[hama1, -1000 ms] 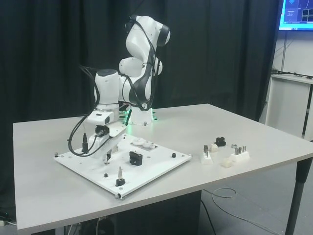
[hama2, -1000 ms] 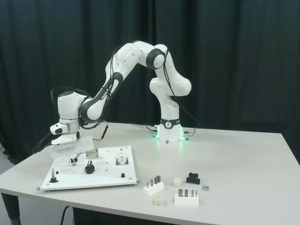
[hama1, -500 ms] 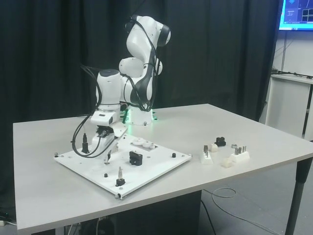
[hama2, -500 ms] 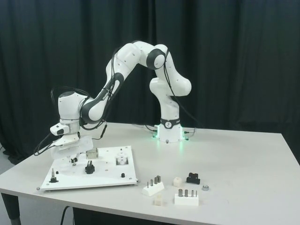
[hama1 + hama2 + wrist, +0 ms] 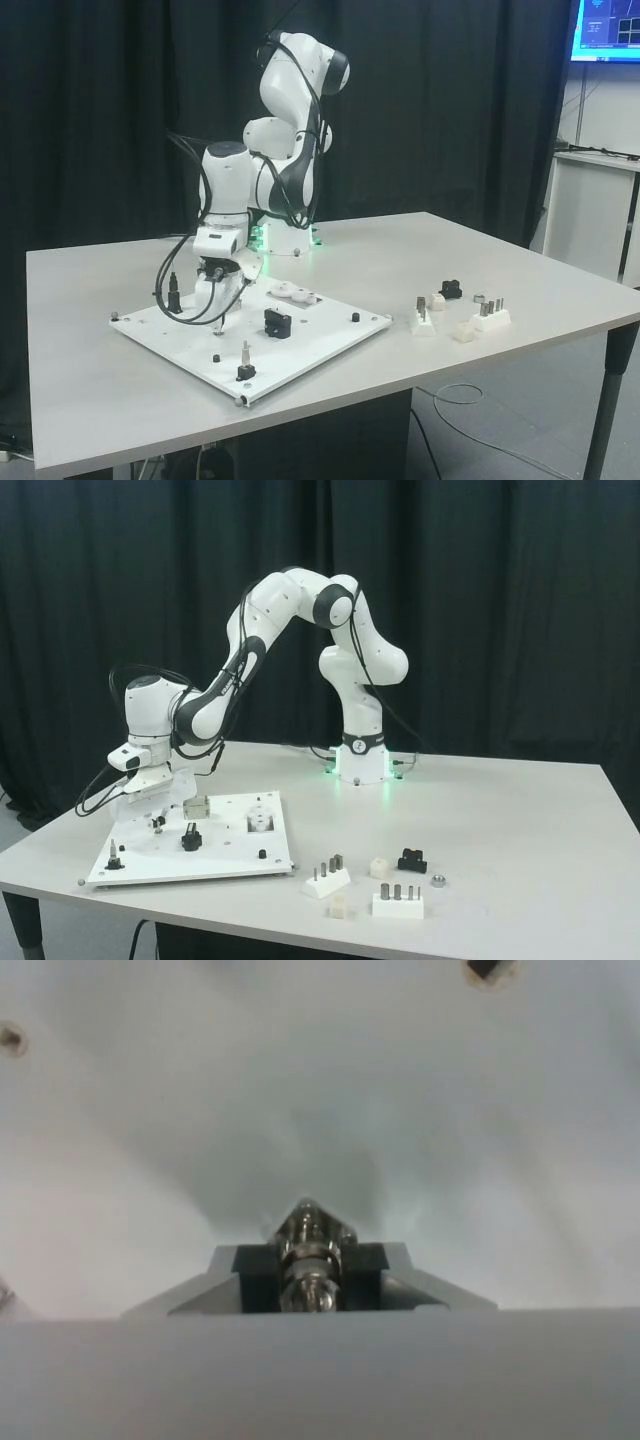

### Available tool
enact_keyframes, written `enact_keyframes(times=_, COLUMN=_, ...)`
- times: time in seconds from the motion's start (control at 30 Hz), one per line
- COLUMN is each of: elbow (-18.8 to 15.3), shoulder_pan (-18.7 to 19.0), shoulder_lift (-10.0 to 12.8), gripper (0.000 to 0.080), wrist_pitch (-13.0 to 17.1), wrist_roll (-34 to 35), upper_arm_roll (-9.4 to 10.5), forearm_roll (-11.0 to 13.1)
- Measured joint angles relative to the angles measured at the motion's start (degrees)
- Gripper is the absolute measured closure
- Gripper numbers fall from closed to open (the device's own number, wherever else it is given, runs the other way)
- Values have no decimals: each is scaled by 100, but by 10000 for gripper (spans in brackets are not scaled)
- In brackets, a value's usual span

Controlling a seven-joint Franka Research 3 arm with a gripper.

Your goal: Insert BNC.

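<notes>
Carrying: the hand (image 5: 310,1295) is clamped on the BNC connector (image 5: 308,1260), its metal barrel standing out between the black finger pads (image 5: 258,1278) in the wrist view.
Place: hand and connector hang just above the white board (image 5: 310,345), toward the board's 9 o'clock side in the second room view.
Step, as I judge it: you are between pickup and seating, so the travel to the socket is the work in hand.
Doing it well: keep the barrel upright, bring it squarely over the mating post before you descend, then press and twist so the bayonet can catch; a tilted entry will likely jam.
Candidate target: the upright post on a black base (image 5: 245,365) sits at the board's near edge, at about 5 o'clock from the hand in the first room view; whether it is the BNC socket I cannot tell.
Hidden: the wrist view shows only bare board under the tip, with no socket in sight.
Cut off: the connector's rear is covered by the hand's body.
Hard to make out: the cable (image 5: 170,290) looping beside the hand, whose end is unclear.
Elsewhere: small parts (image 5: 397,901) lie well apart on the counter (image 5: 520,830).
</notes>
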Motion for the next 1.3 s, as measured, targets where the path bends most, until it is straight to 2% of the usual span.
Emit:
enact_keyframes(times=0.6, elbow=-27, shoulder_pan=5, shoulder_lift=-15, gripper=682, wrist_pitch=37, wrist_roll=-373, upper_arm_roll=-1, forearm_roll=-21)
enact_keyframes(times=0.9, elbow=-147, shoulder_pan=23, shoulder_lift=-67, gripper=682, wrist_pitch=211, wrist_roll=-377, upper_arm_roll=3, forearm_roll=18)
enact_keyframes(times=1.3, elbow=-332, shoulder_pan=29, shoulder_lift=-150, gripper=682, wrist_pitch=464, wrist_roll=-482, upper_arm_roll=11, forearm_roll=201)
